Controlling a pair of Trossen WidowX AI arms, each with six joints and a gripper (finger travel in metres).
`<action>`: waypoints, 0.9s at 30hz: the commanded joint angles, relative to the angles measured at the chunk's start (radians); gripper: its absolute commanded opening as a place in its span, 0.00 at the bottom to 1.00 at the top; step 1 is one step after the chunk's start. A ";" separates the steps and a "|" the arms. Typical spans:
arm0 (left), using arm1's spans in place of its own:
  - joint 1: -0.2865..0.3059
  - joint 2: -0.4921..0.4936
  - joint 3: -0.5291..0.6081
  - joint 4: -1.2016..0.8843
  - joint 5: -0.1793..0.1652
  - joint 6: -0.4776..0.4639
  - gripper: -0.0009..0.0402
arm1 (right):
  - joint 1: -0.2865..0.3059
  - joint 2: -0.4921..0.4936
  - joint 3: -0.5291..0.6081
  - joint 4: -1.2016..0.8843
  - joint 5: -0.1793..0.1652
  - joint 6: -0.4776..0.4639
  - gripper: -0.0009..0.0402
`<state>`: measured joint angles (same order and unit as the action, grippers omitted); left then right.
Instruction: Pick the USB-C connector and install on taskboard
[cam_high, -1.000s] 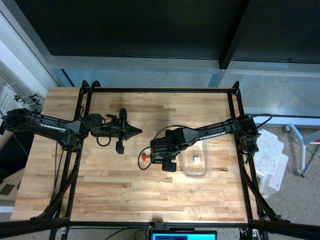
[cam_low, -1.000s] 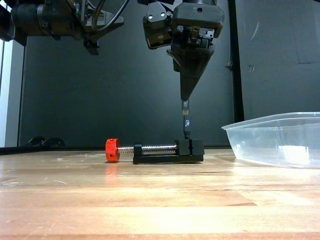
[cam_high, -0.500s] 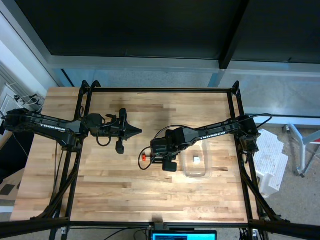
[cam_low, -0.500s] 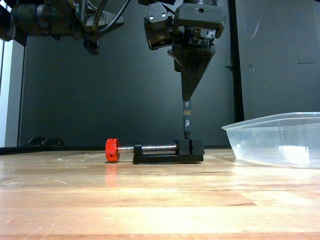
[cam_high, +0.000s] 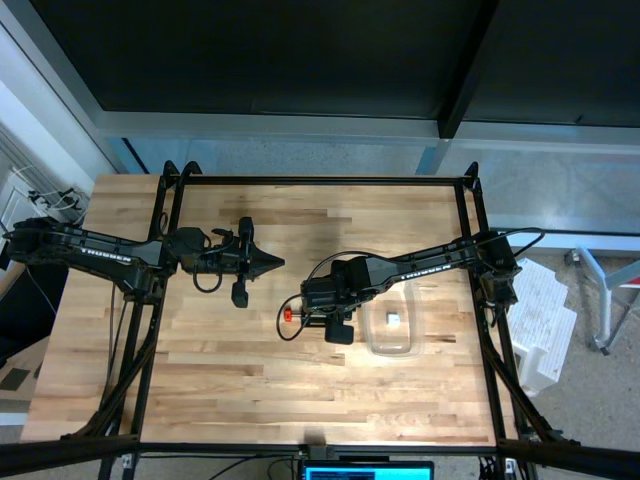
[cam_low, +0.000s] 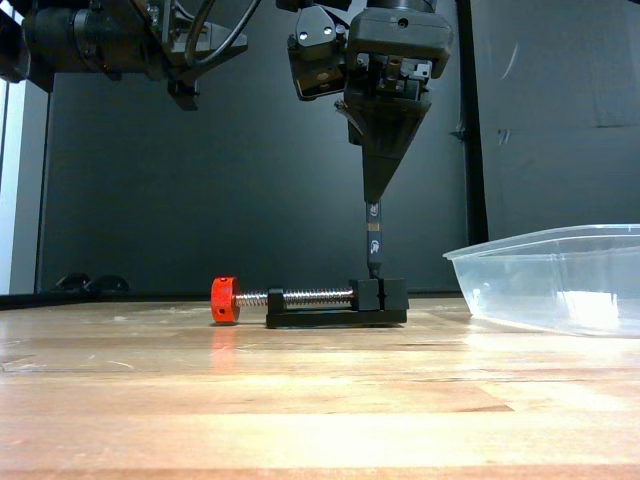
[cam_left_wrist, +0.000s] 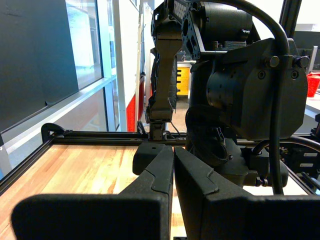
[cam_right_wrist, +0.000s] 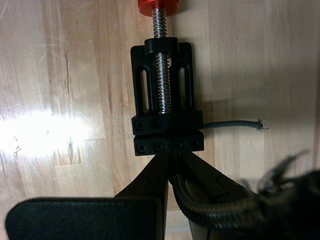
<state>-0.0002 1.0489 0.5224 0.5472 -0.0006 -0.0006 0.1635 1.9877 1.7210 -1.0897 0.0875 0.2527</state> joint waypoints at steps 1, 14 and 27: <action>0.000 0.000 0.000 0.000 0.000 0.000 0.02 | 0.000 0.000 -0.001 0.001 0.000 0.000 0.02; 0.000 0.000 0.000 0.000 0.000 0.000 0.02 | 0.002 0.000 -0.022 0.012 0.000 -0.008 0.02; 0.000 0.000 0.000 0.000 0.000 0.000 0.02 | 0.003 0.000 -0.053 0.065 -0.001 -0.026 0.02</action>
<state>-0.0002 1.0489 0.5228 0.5472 -0.0006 -0.0006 0.1661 1.9835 1.6695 -1.0271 0.0898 0.2264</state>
